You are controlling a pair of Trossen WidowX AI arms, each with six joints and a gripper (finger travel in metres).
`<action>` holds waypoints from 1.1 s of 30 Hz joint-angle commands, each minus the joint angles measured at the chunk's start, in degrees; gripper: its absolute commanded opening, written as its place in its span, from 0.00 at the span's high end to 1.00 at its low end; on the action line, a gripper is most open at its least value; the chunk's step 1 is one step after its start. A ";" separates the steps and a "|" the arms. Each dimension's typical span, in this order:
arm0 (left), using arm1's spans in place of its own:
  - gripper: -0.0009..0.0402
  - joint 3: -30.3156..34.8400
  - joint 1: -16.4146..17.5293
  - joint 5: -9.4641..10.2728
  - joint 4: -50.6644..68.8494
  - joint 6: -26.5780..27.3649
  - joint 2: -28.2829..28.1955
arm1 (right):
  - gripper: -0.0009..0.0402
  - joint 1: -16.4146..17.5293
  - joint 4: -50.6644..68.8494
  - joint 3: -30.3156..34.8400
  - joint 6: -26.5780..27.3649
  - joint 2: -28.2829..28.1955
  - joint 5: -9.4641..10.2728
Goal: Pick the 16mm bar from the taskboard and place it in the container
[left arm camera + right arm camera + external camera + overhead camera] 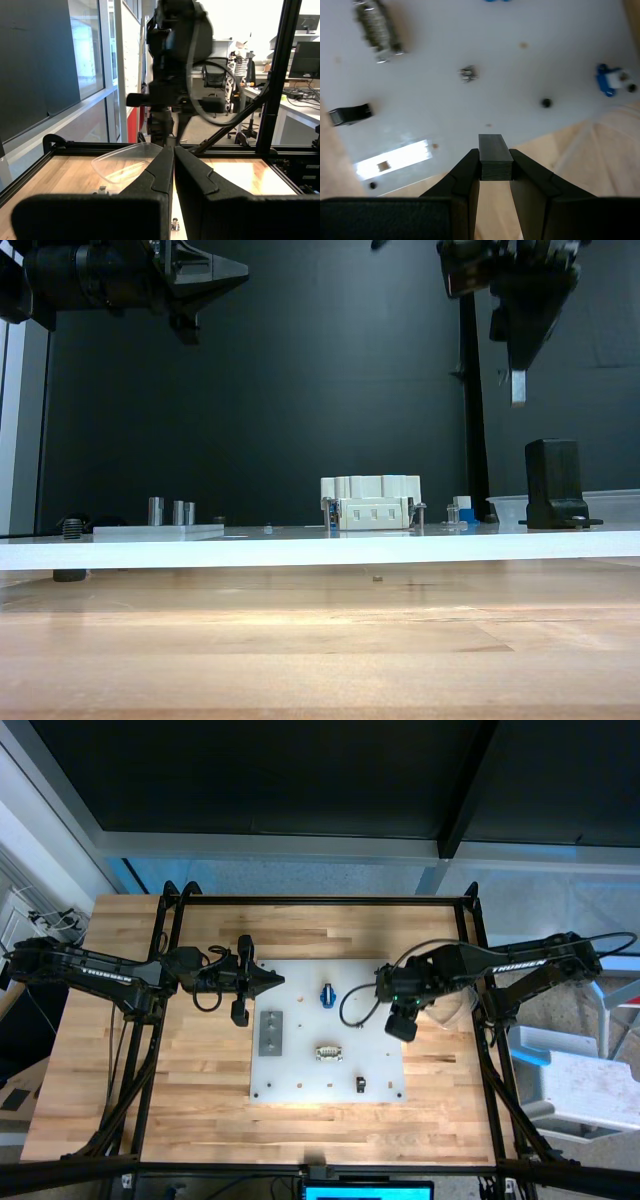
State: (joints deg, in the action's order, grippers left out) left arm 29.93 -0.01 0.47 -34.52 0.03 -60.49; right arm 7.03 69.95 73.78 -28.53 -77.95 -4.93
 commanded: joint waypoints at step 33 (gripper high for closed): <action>0.98 0.02 0.00 -0.02 -0.02 -0.02 0.00 | 0.91 -26.93 0.31 -18.58 3.52 9.94 0.02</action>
State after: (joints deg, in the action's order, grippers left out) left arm 29.95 -0.01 0.47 -34.54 0.01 -60.49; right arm -19.14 70.30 55.64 -24.95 -68.07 -4.89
